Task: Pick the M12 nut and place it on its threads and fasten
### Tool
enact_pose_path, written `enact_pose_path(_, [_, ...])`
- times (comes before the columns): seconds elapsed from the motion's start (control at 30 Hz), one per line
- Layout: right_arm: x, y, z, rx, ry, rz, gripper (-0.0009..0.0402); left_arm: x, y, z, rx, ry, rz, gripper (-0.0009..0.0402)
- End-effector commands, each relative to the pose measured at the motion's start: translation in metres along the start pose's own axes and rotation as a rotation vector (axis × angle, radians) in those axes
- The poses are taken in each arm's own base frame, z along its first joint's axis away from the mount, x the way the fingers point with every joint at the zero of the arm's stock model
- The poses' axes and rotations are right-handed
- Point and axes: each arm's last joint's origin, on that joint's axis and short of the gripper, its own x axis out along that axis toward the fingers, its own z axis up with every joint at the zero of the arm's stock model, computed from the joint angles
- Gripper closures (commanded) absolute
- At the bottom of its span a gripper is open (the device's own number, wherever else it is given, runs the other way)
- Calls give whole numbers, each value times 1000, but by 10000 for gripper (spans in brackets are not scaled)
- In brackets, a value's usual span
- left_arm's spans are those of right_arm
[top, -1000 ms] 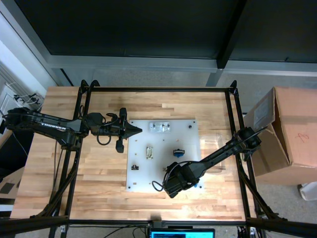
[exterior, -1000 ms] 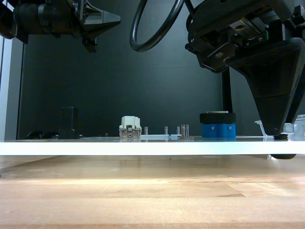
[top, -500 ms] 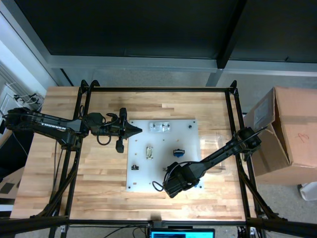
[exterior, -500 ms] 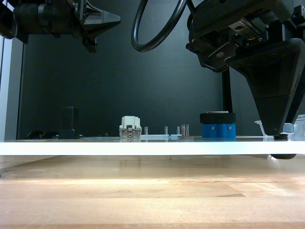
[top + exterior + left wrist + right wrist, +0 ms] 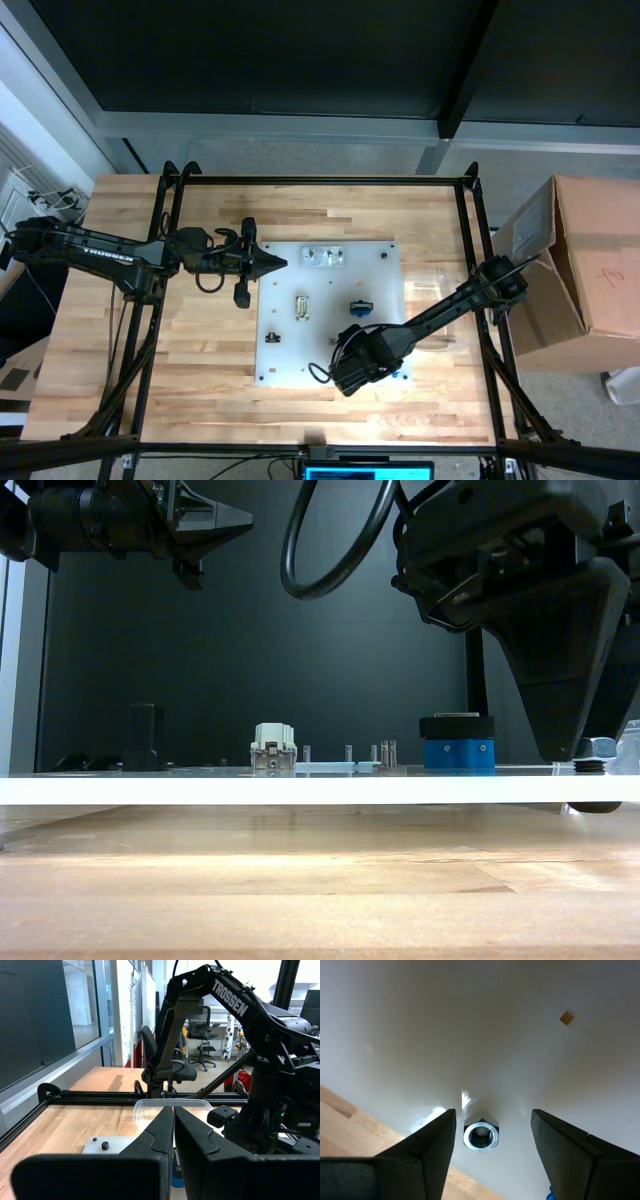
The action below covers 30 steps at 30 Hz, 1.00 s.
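**Right gripper's finger shifts off the nut, which stays on its stud**

Over the last second the right gripper [image 5: 562, 748] has shifted in the low view. Its dark finger tip, which stood down on the top of the stud [image 5: 590, 767], now sits a little higher and further in over the white board [image 5: 290, 372]. This uncovers the M12 nut [image 5: 598, 747], which has not visibly moved. The left arm is unchanged.

The right gripper's jaws are spread. In the right wrist view one finger stands on each side of the nut, with bare board showing between each finger and it, so neither touches. The nut lies free, flat side up, its hole facing the camera. In the low view it sits on top of the stud, with black ribs showing under it, so it is on but not run down. The stud stands near the board's near right edge. In the high view the gripper body hides that spot.

The left gripper [image 5: 173, 1110] has its jaws pressed together, only a thin seam between them. It hangs high over the board's far left corner, pointing across the board.

A blue-and-black part [image 5: 457, 742] and a grey connector [image 5: 273, 750] stand mid-board. A clear tray [image 5: 440, 280] lies just off the board's right edge, partly under the right arm. A cardboard box [image 5: 580, 270] sits well right of the board.
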Motion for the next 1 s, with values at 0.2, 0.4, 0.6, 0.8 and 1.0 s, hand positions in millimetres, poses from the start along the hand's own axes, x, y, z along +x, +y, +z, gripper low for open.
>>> enact_pose_path(0.2, [-17, 2, 0, -17, -2, 61, 148, 0, 0, 0, 0, 0, 0, 393])
enact_pose_path(0.4, [-30, 2, 1, -149, -11, 92, 160, 0, 0, 0, 0, 0, 0, 393])
enact_pose_path(0.6, [-35, -7, 0, -560, -5, 40, 225, 0, 0, 0, 0, 0, 0, 393])
enact_pose_path(0.8, [-27, -11, 0, -769, -3, 11, 363, 0, 0, 0, 0, 0, 0, 393])
enact_pose_path(1.0, [-20, -13, -2, -839, -3, 11, 381, 0, 0, 0, 0, 0, 0, 393])
